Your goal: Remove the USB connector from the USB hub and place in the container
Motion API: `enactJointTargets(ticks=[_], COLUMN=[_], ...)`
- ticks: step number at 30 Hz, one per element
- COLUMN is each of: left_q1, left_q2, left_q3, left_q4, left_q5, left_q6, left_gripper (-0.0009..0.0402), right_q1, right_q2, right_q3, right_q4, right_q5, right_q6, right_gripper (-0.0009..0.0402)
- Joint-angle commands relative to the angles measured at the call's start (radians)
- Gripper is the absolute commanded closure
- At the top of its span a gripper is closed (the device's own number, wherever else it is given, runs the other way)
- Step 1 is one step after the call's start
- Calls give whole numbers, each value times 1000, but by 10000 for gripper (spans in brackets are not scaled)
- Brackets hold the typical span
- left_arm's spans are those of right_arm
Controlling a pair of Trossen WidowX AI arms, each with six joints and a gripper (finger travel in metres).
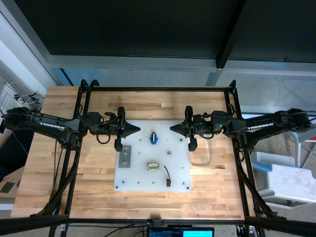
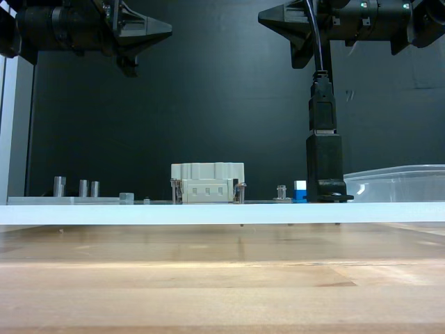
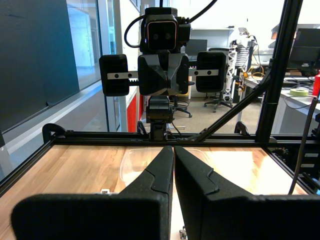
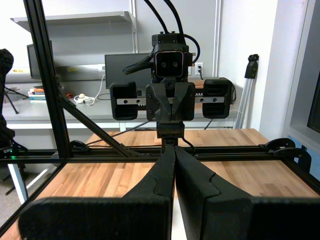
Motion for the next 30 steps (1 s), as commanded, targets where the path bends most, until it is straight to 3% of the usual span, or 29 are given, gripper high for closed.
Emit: enactJointTargets(ticks=[1, 8, 12, 25, 30], left_q1=[0, 0, 0, 0, 0], left_q2=[0, 0, 0, 0, 0], left_q3=[0, 0, 0, 0, 0], left_q4=[0, 0, 0, 0, 0], left_q5=[0, 0, 0, 0, 0], left_q6=[0, 0, 0, 0, 0], left_gripper=[392, 392, 392, 392, 392], right_q1=[9, 9, 10, 29, 56], right_q2=[0, -3, -4, -4, -4], right_q3=[-73, -70, -45, 269, 370], right_q4=[107, 106, 77, -604, -832], right_q5=[26, 26, 27, 27, 71], right_q6=[-3, -2, 52, 45, 54], right_gripper=[393, 393, 393, 393, 393])
